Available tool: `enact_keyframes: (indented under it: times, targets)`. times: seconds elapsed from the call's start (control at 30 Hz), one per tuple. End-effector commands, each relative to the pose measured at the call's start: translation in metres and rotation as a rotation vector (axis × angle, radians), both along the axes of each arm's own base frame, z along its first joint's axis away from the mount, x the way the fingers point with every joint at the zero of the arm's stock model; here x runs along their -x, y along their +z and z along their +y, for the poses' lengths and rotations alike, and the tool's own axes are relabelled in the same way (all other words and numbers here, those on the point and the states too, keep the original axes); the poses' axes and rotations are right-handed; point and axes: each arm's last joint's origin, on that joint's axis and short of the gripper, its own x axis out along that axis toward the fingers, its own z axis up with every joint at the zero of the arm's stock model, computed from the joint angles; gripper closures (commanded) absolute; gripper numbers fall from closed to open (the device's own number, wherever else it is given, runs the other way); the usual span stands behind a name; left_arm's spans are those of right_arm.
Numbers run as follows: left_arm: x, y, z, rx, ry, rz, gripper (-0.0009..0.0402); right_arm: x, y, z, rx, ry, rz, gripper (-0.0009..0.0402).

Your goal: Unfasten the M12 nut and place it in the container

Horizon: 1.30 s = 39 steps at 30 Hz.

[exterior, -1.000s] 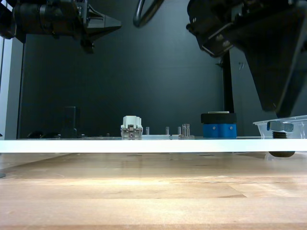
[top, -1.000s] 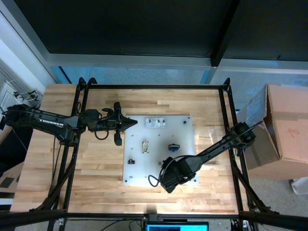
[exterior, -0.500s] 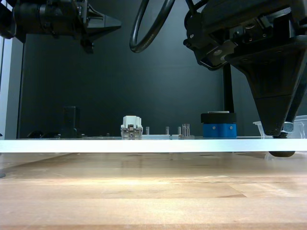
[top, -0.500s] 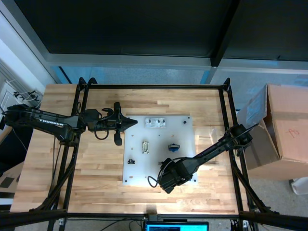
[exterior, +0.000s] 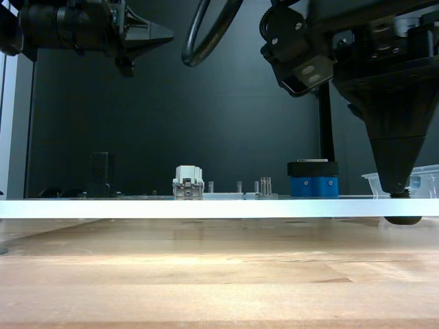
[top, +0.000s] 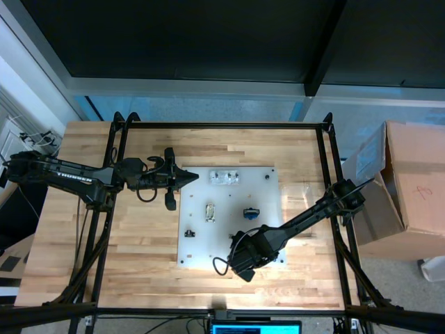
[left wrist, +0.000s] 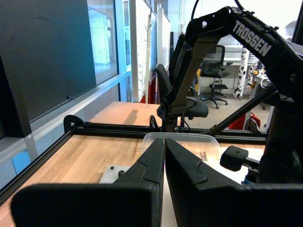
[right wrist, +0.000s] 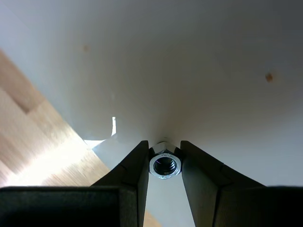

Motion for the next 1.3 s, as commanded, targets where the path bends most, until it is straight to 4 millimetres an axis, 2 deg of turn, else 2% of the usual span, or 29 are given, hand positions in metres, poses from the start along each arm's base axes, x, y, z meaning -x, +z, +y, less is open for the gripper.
enact_keyframes:
  times: [0.03,0.2,0.4,0.53,0.8,0.93,1.1,1.3]
  targets:
    - [0.000,0.000,0.000,0.000,0.000,-0.001,0.0393,0.001,0.001,0.000,-0.004,0.142,0.005,0.0394]
    - [0.000,0.000,0.000,0.000,0.000,-0.001,0.0393,0.002,0.005,0.000,0.012,0.328,-0.006,0.0389]
    - [0.000,0.000,0.000,0.000,0.000,-0.001,0.0393,0.003,0.011,-0.002,0.023,0.466,-0.017,0.0389]
    - [0.000,0.000,0.000,0.000,0.000,-0.001,0.0393,0.005,0.021,-0.008,0.024,0.473,-0.024,0.0389]
    - [0.000,0.000,0.000,0.000,0.000,-0.001,0.0393,0.017,0.057,-0.034,0.029,0.444,-0.066,0.0389]
    - [0.000,0.000,0.000,0.000,0.000,-0.001,0.0393,0.033,0.068,-0.048,0.066,0.445,-0.096,0.0389]
    - [0.000,0.000,0.000,0.000,0.000,0.000,0.0393,0.063,0.083,-0.066,0.072,0.444,-0.134,0.0389]
    - [0.000,0.000,0.000,0.000,0.000,0.000,0.0393,0.095,0.086,-0.090,0.073,0.421,-0.145,0.0389]
